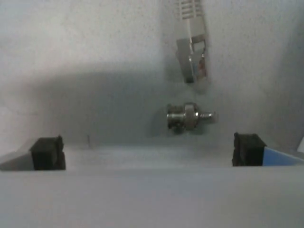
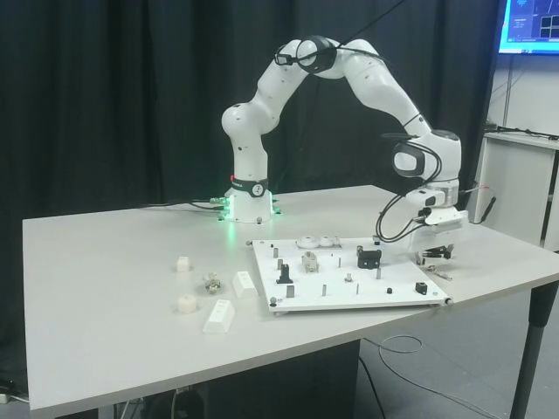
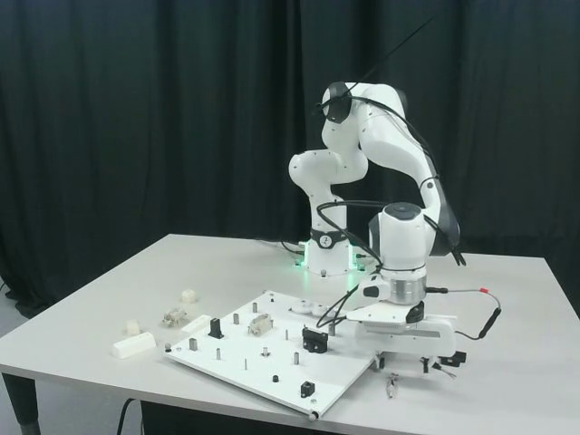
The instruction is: Remove square peg 3.
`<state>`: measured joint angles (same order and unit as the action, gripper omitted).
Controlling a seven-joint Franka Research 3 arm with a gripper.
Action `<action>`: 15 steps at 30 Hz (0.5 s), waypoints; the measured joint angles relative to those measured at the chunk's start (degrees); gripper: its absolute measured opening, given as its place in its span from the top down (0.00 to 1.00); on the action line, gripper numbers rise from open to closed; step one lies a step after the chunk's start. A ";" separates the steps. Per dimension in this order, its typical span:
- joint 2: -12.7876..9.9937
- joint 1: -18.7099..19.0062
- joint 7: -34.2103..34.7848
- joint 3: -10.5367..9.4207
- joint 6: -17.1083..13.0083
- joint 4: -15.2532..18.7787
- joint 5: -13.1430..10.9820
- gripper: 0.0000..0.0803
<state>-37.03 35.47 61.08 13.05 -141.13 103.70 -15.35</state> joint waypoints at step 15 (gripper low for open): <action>0.16 0.02 0.68 0.41 4.71 -2.62 0.32 0.00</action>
<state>-36.87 35.49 61.77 13.46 -136.42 101.08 -15.04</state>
